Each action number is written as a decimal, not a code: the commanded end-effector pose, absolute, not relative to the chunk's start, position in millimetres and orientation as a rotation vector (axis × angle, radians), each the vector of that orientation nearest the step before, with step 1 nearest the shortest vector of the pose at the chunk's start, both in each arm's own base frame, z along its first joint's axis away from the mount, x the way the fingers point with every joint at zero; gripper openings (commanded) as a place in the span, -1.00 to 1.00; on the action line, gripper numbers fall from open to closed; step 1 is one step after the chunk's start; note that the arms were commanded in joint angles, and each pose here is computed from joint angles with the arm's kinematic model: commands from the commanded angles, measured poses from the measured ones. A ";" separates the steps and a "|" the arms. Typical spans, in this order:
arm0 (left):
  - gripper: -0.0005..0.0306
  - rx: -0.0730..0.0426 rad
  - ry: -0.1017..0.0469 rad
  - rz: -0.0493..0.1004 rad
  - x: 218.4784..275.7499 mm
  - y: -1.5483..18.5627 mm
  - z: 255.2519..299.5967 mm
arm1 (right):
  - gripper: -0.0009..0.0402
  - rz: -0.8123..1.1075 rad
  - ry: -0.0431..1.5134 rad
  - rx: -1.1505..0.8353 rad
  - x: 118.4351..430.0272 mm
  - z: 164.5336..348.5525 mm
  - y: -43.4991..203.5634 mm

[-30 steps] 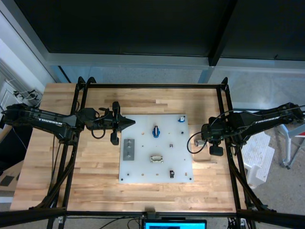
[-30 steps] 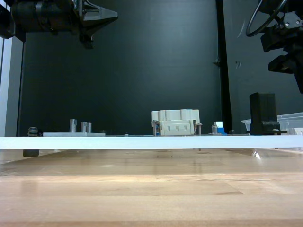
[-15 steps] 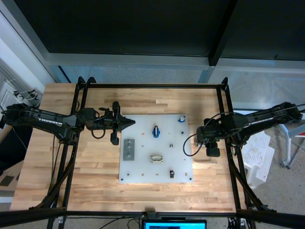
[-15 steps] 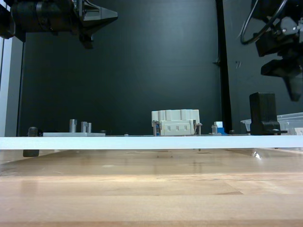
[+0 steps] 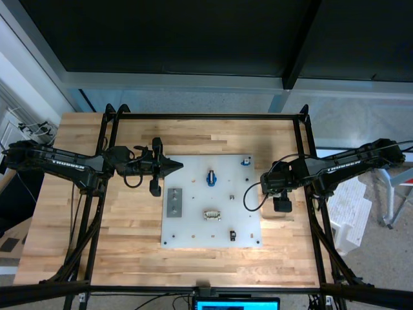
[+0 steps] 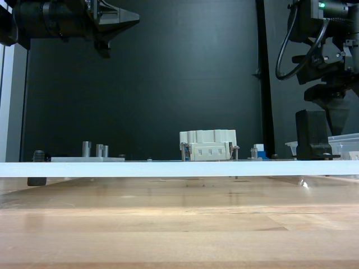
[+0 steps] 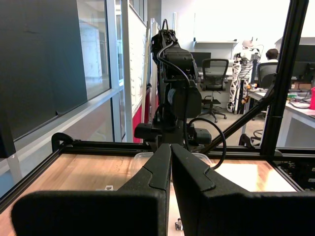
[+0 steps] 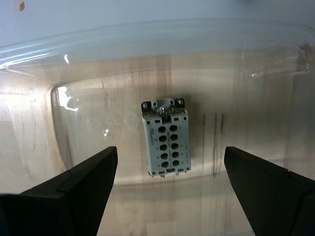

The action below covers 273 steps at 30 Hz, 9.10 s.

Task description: Pick the HAN10E connector and install on the hub

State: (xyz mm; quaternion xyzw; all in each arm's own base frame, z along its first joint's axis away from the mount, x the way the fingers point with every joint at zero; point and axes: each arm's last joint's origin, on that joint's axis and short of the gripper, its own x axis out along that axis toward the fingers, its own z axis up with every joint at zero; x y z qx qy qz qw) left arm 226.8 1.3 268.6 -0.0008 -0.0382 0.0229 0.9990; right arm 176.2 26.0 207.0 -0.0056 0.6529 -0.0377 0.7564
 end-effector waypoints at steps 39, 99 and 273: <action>-0.96 -0.001 -0.076 0.046 226.8 1.4 268.6 | 0.30 -0.173 1.440 0.097 177.5 156.4 26.6; -0.96 -0.002 -0.076 0.045 226.8 1.3 268.6 | -0.90 0.009 1.428 0.041 222.6 249.6 53.7; -0.97 -0.002 -0.076 0.046 226.8 1.4 268.6 | 0.46 0.071 1.209 0.026 344.3 246.7 91.7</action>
